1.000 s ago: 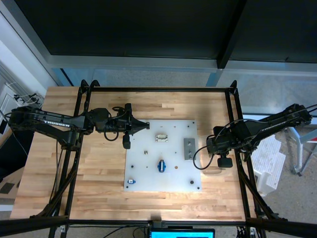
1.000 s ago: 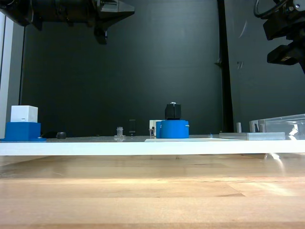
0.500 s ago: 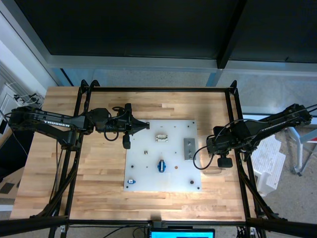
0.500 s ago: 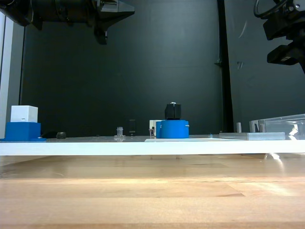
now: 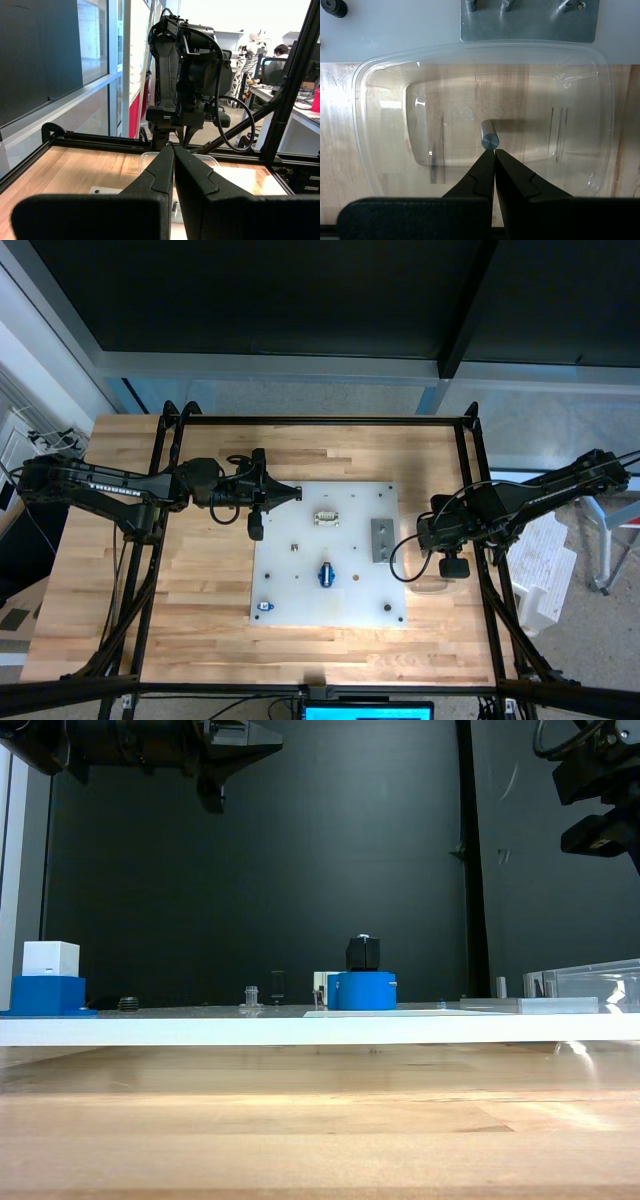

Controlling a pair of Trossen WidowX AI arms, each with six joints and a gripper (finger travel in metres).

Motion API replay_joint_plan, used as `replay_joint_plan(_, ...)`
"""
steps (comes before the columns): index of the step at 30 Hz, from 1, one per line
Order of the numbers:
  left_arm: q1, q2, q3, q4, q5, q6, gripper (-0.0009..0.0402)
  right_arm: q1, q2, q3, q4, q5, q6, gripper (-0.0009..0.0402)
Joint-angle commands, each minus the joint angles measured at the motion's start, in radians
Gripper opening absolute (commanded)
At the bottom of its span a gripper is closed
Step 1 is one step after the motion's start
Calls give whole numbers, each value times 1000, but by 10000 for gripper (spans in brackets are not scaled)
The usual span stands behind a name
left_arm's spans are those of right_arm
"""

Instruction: Pick the 16mm cylinder and install on the taskboard

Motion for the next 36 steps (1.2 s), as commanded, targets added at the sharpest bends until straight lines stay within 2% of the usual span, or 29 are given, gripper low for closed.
replay_joint_plan(1, 0, 0, 0, 0, 0, 0, 0, 0, 0, -1, 0, 0, 0, 0)
replay_joint_plan(12, 0, 0, 0, 0, 0, 0, 0, 0, 10, -1, 31, 1, 0, 0)
replay_joint_plan(18, 0, 0, 0, 0, 0, 0, 0, 0, 37, 14, 41, 12, -1, 0)
replay_joint_plan(36, 0, 0, 0, 0, 0, 0, 0, -2, 101, 53, 70, 11, -5, 0)
